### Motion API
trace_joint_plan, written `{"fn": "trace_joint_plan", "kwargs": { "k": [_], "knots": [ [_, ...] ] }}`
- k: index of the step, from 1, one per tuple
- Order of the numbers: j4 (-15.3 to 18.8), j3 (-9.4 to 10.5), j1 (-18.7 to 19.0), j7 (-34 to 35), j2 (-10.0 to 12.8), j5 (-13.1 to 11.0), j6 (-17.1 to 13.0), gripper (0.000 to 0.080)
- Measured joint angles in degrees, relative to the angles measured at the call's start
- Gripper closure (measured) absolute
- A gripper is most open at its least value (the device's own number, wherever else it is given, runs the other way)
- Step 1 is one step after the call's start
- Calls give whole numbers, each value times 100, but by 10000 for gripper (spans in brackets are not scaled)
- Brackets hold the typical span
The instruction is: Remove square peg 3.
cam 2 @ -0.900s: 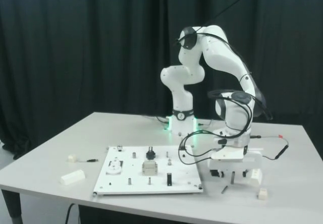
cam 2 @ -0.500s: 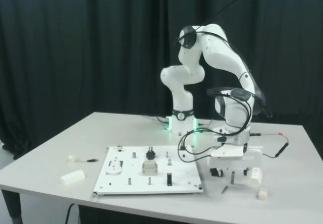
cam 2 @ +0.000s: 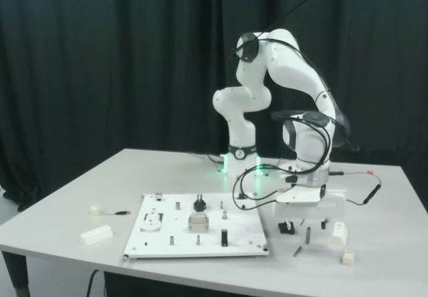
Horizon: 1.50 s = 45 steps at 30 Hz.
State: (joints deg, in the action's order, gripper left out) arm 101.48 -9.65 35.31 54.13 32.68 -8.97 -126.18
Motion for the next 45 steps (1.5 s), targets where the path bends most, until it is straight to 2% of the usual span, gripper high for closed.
{"fn": "trace_joint_plan", "kwargs": {
  "k": [10, 15, 23, 29, 36, 45],
  "knots": [
    [-14, -65, -1, 9, -90, 0, 206, 3],
    [-71, -177, -1, 39, -122, 2, 309, 3],
    [-230, -579, -20, 2, -174, 234, 477, 3],
    [-397, -911, -98, -319, -185, 384, 639, 3],
    [-591, -1173, -343, -780, -185, 413, 805, 3],
    [-708, -1179, -860, -1133, -183, 660, 884, 3]
  ]
}}
